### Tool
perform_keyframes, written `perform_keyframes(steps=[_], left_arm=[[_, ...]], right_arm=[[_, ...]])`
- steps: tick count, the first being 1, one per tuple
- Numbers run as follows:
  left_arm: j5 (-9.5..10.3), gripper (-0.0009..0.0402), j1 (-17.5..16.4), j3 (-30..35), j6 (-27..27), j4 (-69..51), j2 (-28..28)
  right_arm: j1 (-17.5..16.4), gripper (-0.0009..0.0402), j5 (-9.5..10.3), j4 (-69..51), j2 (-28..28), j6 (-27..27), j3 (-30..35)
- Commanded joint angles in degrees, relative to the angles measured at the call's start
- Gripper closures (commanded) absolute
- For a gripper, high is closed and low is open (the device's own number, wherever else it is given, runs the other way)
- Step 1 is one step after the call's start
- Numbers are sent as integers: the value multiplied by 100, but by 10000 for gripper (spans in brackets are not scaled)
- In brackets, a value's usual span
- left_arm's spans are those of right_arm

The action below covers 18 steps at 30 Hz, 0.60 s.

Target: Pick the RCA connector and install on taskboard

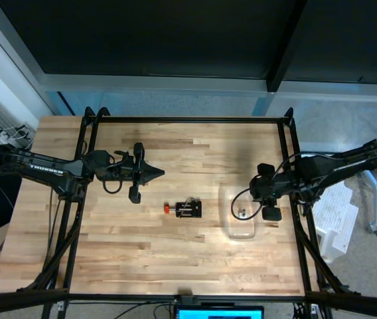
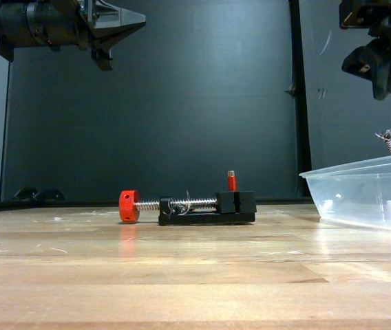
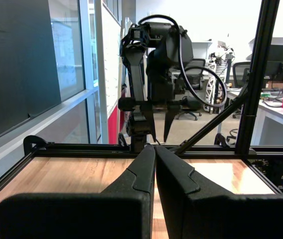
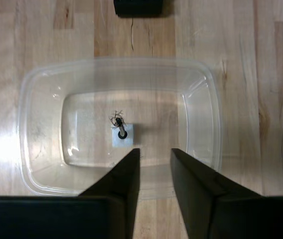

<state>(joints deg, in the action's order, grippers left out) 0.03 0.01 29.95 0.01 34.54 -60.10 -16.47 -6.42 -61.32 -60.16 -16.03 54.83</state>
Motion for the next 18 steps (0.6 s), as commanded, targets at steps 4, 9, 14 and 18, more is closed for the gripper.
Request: perform_keyframes(steps=[4, 9, 14, 18], left_arm=[[0, 393, 0, 0, -2, 0, 0], [0, 393, 0, 0, -2, 0, 0], [0, 393, 0, 0, -2, 0, 0], [0, 393, 0, 0, -2, 2, 0]], right_arm=[[-205, 246, -168, 101, -114, -199, -219], [-354, 234, -221, 468, -142, -313, -505], [-481, 228, -262, 798, -234, -334, -726], [-533, 219, -306, 898, -326, -435, -824]])
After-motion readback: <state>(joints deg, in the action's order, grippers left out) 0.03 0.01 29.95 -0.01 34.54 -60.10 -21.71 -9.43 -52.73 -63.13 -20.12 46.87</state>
